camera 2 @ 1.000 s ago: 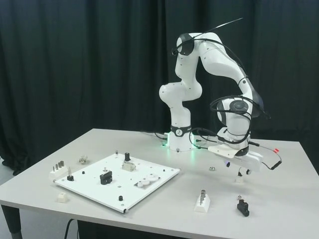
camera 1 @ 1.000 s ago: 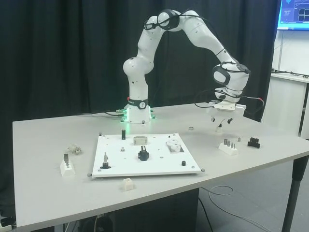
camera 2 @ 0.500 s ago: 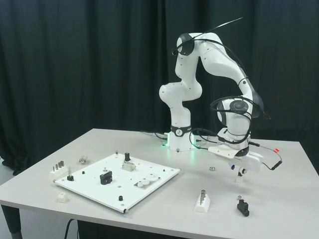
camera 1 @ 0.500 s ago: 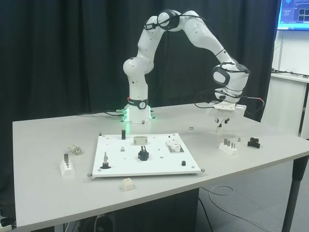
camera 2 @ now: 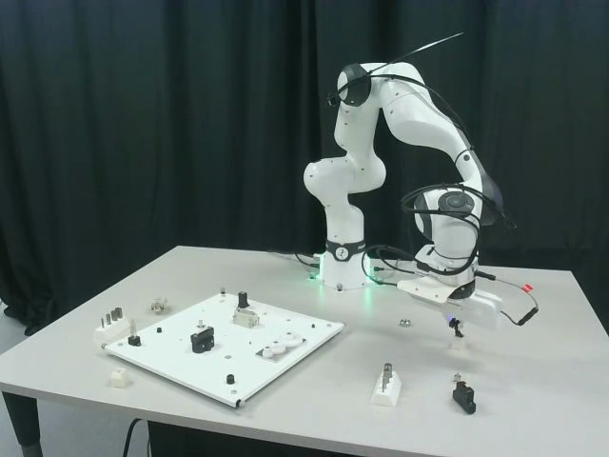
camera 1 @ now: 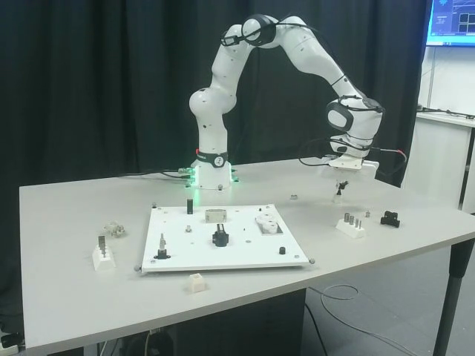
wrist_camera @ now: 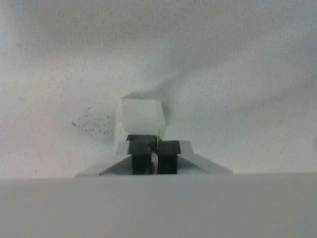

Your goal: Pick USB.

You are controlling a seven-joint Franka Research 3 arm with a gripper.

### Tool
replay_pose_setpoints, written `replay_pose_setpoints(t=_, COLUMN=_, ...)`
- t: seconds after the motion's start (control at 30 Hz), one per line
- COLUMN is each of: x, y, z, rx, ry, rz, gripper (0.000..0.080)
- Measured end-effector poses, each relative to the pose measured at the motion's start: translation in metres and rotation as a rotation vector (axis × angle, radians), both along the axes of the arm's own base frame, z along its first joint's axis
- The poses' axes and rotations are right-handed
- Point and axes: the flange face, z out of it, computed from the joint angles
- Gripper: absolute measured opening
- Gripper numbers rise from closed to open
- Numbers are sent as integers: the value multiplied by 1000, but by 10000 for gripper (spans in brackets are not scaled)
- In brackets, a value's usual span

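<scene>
Wrist view: the gripper's (wrist_camera: 154, 157) two black fingers (wrist_camera: 141, 156) stand nearly together, pinching a thin pale sliver that appears to be the USB (wrist_camera: 156, 144); beyond the fingertips a small white holder (wrist_camera: 141, 118) sits on the grey table (wrist_camera: 237, 74), apart from the fingers.

In the first room view the white arm (camera 1: 297, 44) arches from its base at centre frame over to the right, and the gripper (camera 1: 339, 191) hangs just above the table (camera 1: 67, 222) at centre right with a small dark piece at its tip; green light (camera 1: 191, 172) glows at the base; a black curtain (camera 1: 89, 74) fills the background, and a lit screen (camera 1: 453, 18) shows in the upper right corner.

A white board (camera 1: 223, 248) with small parts on it lies at lower centre; a white cube (camera 1: 196, 282) rests just in front of it; a white block (camera 1: 103, 256) stands to its left; a pin stand (camera 1: 350, 225) and a black part (camera 1: 390, 218) lie at the right.

In the second room view the gripper (camera 2: 458, 327) hangs right of centre, directly over the white holder (camera 2: 458, 343).
</scene>
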Motion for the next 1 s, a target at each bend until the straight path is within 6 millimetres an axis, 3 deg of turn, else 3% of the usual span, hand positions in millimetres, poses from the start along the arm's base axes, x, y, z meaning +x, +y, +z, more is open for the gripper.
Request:
replay_pose_setpoints(t=0.03, x=0, y=0, z=0, rx=0, ry=0, rz=0, gripper=25)
replay_pose_setpoints(t=0.47, x=0, y=2, z=10, rx=9, ry=-8, rz=2, gripper=25)
replay_pose_setpoints(t=1.0, x=6, y=-7, z=59, rx=29, ry=-33, rz=-21, gripper=25)
